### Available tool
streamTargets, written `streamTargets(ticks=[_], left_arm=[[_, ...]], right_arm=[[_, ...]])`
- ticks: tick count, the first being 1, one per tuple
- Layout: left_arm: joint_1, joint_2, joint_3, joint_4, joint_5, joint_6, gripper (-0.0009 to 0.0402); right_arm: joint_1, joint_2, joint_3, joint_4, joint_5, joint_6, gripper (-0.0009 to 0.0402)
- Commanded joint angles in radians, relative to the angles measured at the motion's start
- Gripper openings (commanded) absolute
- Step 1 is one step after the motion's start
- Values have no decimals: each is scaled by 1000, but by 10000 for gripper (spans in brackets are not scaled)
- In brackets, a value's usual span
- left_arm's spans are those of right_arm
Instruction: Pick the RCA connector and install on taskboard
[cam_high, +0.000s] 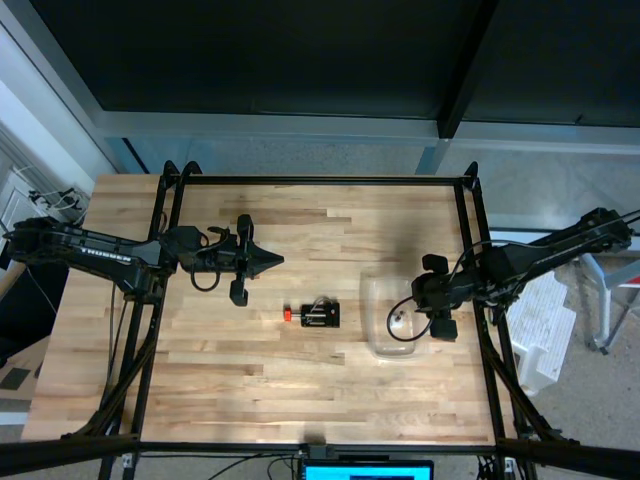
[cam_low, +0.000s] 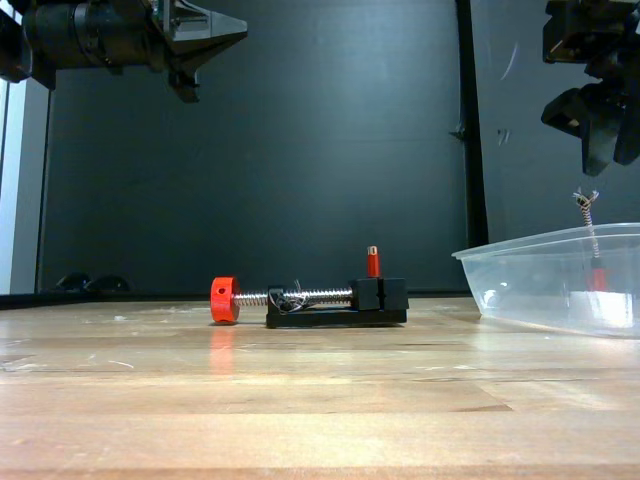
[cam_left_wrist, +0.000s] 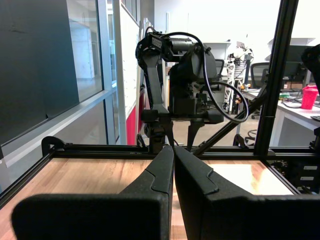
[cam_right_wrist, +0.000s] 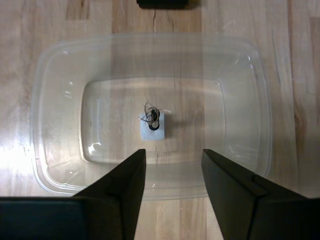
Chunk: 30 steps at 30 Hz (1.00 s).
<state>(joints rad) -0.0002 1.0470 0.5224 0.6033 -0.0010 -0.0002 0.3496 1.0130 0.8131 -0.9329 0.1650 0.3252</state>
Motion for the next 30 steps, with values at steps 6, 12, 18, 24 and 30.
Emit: streamTargets(ticks=[6, 12, 18, 24, 30], left_arm=[[0, 0, 0, 0, 0, 0, 0], [0, 0, 0, 0, 0, 0, 0], [0, 0, 0, 0, 0, 0, 0], [0, 0, 0, 0, 0, 0, 0], [0, 0, 0, 0, 0, 0, 0]], right_arm=[[5, 43, -35, 49, 1, 34, 177], [8, 73, -60, 84, 2, 38, 169], [11, 121, -60, 116, 2, 37, 169], [11, 154, -69, 159, 5, 35, 169], [12, 167, -92, 199, 27, 35, 169]])
